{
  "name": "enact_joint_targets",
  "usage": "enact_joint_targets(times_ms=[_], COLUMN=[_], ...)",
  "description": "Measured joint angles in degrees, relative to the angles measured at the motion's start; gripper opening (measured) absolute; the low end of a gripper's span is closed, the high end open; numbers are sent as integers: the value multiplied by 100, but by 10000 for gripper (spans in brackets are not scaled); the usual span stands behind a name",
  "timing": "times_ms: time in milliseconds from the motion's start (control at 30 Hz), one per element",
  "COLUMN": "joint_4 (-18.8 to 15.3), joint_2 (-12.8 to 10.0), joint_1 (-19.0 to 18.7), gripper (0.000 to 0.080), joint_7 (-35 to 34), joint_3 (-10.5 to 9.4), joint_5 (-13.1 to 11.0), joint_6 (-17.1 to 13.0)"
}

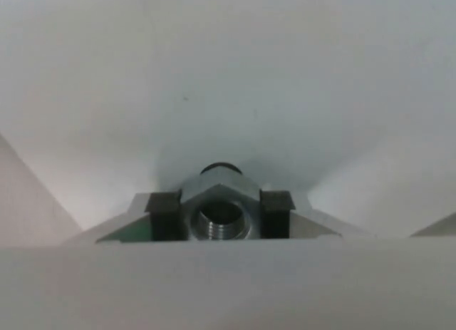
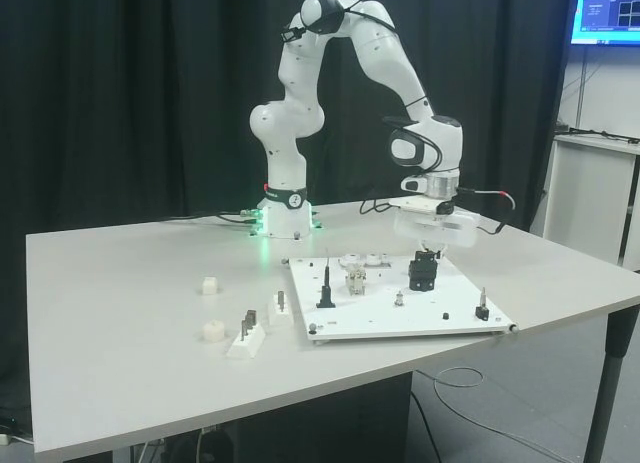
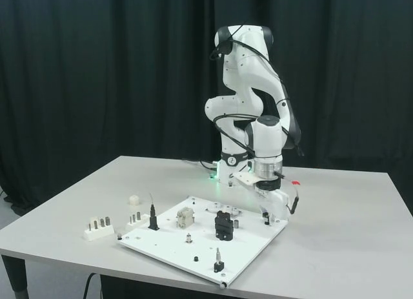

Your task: Insert bolt 4.

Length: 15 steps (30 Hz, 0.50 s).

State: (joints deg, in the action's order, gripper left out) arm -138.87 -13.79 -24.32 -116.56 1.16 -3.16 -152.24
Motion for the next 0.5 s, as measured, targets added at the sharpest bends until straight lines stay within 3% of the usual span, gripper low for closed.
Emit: enact_joint_targets(times_ms=[233,500], joint_4=[-16,-80], joint_2=[5,23], joint_1=[3,3], gripper=[225,225], joint_7=[-433,-567], joint_3=[13,53], joint_5=[-223,-805], joint_6=[-33,-154])
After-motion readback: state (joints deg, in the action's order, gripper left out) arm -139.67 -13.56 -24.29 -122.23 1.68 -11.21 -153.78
